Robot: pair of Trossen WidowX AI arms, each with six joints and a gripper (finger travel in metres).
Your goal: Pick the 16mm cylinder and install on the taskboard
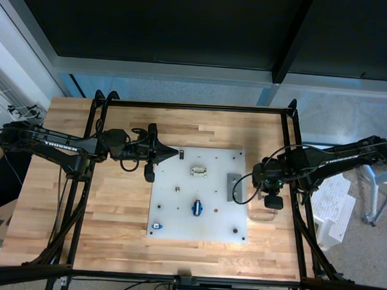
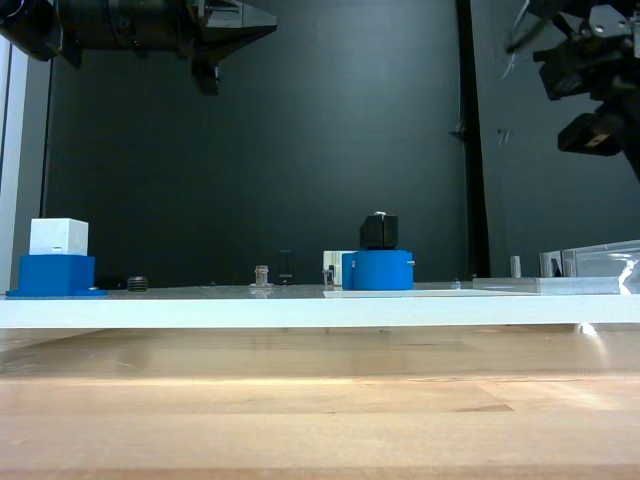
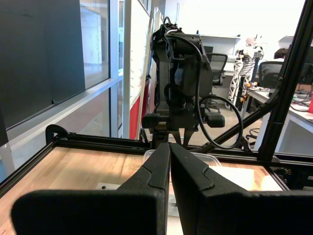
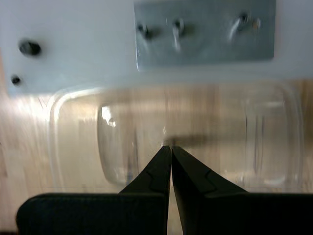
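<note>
Taskboard (image 1: 177, 215) 1, bearing grey block (image 1: 233, 187) 1 and blue parts (image 1: 196, 207) 2. Right of it: clear tray (image 1: 262, 215) 1, right gripper (image 1: 273, 202) 1. Over its far-left corner: left gripper (image 1: 179, 152) 1.

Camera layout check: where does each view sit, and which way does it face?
High: above the near edge, looking down and away at the taskboard; left gripper over its far-left corner, right gripper over the clear tray.
Low: table height, level along the taskboard; both grippers up high.
Left wrist: along its shut gripper toward the right arm.
Right wrist: down past its shut gripper onto the tray.
Shared: high and right wrist both show grey block beside tray.
</note>
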